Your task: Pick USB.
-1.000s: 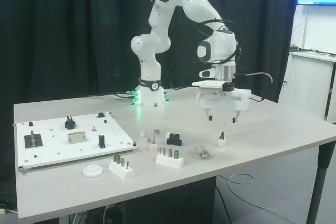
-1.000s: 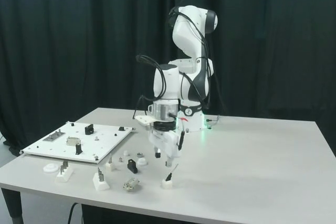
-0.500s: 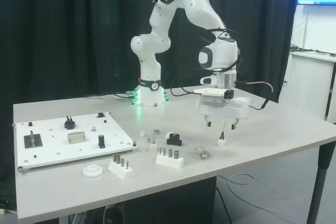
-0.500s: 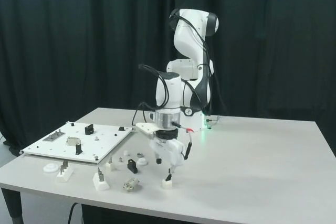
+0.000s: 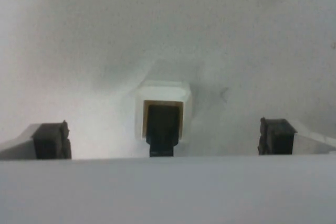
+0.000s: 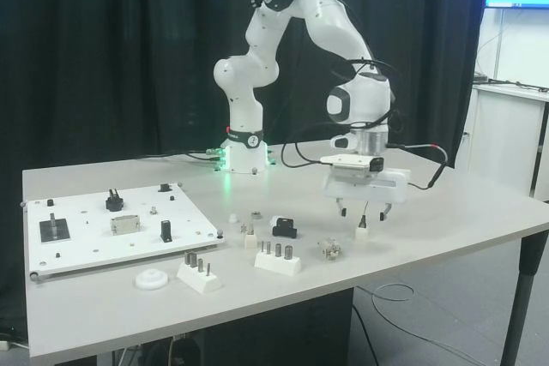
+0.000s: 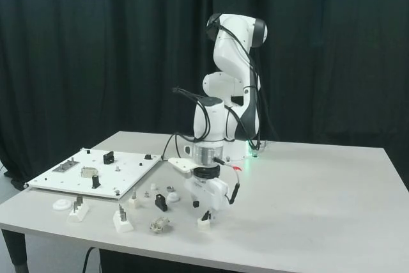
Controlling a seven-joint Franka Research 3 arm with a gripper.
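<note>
The USB (image 5: 163, 128) is a thin black stick standing upright in a small white holder (image 5: 164, 94). In the first room view the USB (image 6: 364, 215) and its holder (image 6: 363, 232) stand near the table's front right. My gripper (image 6: 364, 209) hangs low over it and is open. In the wrist view my gripper (image 5: 164, 138) has one black fingertip on each side of the stick, well apart from it. The second room view shows the gripper (image 7: 201, 205) just above the holder (image 7: 204, 224).
A white board (image 6: 111, 225) with mounted parts lies at the left. Two white holders with metal pins (image 6: 277, 259) (image 6: 199, 273), a white gear (image 6: 150, 279), a black part (image 6: 283, 227) and a metal connector (image 6: 329, 249) stand left of the USB.
The gripper has come down from above the table until its fingers straddle the USB. The USB and its holder have not moved.
</note>
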